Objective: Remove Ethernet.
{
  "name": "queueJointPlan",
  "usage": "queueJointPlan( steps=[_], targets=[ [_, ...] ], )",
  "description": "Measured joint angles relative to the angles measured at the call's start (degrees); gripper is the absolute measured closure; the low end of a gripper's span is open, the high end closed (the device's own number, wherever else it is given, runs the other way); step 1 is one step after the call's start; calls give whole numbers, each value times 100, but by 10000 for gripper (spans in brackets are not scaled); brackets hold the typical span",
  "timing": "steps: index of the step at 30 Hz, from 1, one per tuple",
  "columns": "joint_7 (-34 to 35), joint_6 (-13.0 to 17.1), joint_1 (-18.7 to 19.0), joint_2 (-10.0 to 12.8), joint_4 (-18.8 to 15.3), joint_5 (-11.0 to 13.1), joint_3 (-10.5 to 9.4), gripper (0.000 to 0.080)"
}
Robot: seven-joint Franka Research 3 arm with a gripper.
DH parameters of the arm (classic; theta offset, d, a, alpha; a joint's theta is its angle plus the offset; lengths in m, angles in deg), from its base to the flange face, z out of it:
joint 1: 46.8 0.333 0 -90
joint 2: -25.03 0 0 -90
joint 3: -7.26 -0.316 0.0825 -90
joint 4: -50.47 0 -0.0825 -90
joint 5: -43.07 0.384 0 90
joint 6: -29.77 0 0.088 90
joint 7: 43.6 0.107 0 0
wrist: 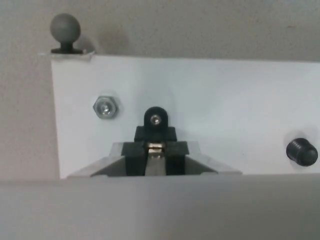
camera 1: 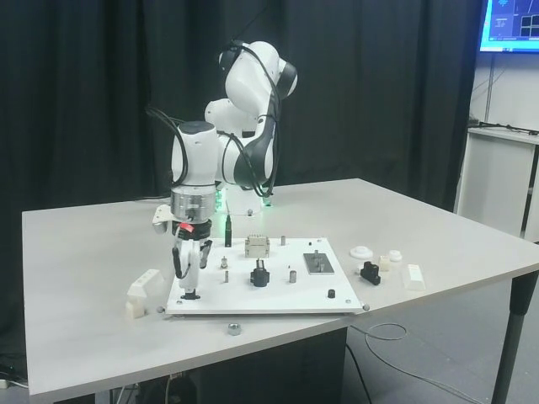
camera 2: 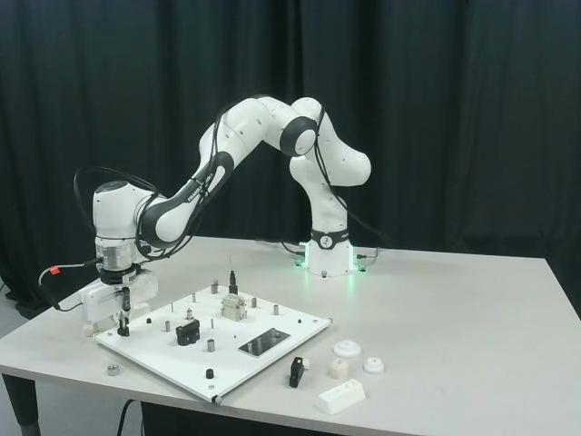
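Claw (wrist: 156,162) clenched on the black Ethernet plug (wrist: 155,131), at the white board's (wrist: 225,100) corner.
Board lies on the grey tabletop (camera 1: 76,252); a hex nut (wrist: 105,106) sits just beside the plug.

Arm (camera 2: 218,163) low (fingers (wrist: 134,159) closed)

A robotics lab: a white arm (camera 2: 272,136) bolted on a grey tabletop (camera 2: 454,309), black curtains (camera 2: 454,109) behind, a monitor (camera 1: 511,25) at two o'clock.
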Motion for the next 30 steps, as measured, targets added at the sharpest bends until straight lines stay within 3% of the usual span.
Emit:
queueJointPlan(
  steps=[21, 30],
  targets=[
    [13, -95, -8, -103, 31, -16, 44, 724],
    [8, -558, -7, -401, 96, -57, 164, 725]
  ],
)
